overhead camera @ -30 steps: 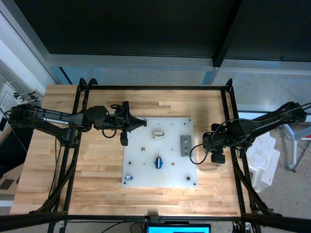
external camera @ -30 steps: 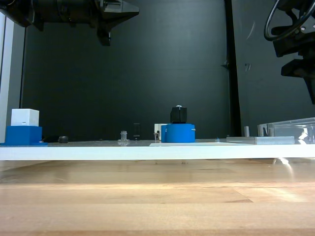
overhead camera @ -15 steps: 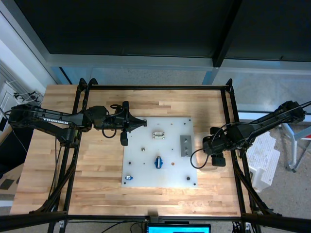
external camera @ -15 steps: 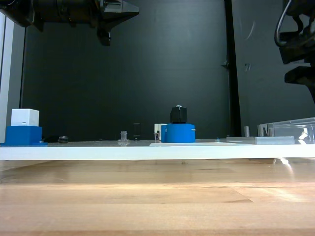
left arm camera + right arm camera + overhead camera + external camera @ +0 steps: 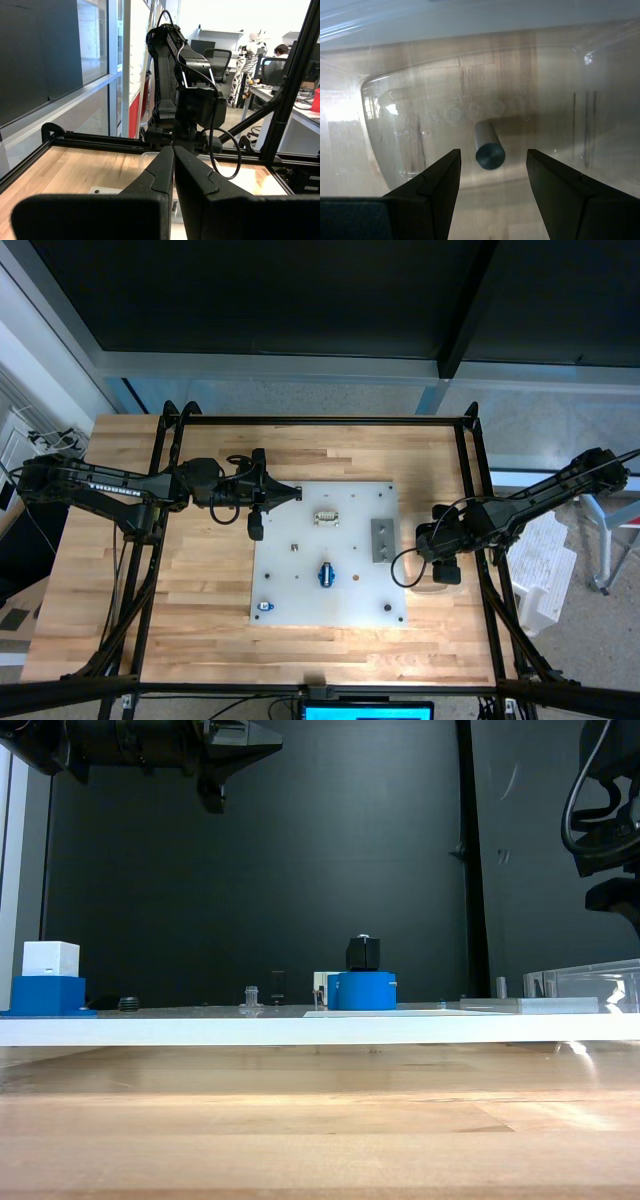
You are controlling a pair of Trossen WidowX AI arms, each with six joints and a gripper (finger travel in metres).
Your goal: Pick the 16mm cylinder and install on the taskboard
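Right claw [image 5: 493, 156] wide open over 16mm cylinder [image 5: 487, 145] in clear tray [image 5: 395, 120], left claw [image 5: 173, 151] closed, empty, above taskboard [image 5: 300, 585]

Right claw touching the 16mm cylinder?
Apart. Right wrist view: the open right claw hovers over the 16mm cylinder, clear tray showing between it and each finger. Left claw, shut, hangs above the taskboard, far-left corner.

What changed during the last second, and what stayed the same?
The right gripper, open, shifted slightly toward the near edge, over the 16mm cylinder lying in the clear tray. Nothing gripped. The left gripper, shut near the far-left corner of the taskboard, stayed put.
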